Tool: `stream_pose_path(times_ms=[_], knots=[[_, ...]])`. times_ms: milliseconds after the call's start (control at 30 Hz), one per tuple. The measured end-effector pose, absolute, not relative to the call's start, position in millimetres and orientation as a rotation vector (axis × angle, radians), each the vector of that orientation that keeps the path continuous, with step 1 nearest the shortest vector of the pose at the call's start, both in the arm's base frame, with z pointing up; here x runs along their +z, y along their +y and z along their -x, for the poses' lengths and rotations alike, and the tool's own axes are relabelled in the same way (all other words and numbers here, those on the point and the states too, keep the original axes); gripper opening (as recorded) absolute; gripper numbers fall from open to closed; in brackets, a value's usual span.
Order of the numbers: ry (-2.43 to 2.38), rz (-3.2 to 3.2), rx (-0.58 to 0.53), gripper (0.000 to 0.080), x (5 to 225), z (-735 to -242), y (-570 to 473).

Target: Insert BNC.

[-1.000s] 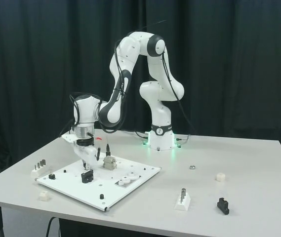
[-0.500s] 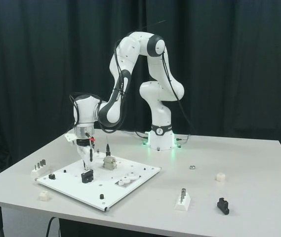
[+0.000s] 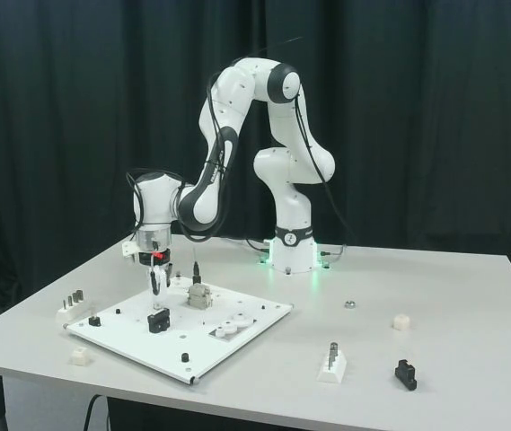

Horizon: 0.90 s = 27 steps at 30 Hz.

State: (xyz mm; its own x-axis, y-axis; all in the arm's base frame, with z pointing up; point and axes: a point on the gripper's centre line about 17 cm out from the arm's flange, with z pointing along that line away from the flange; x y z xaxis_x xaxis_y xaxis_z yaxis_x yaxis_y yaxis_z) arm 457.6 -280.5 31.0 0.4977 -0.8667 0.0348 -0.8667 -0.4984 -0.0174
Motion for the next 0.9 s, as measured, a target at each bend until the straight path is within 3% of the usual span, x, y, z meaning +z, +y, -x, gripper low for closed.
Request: stream_pose_path(times_ms=[900], knots=[[-2.052, -2.422, 0.057, 0.0120, 31.5, -457.2, -280.6]])
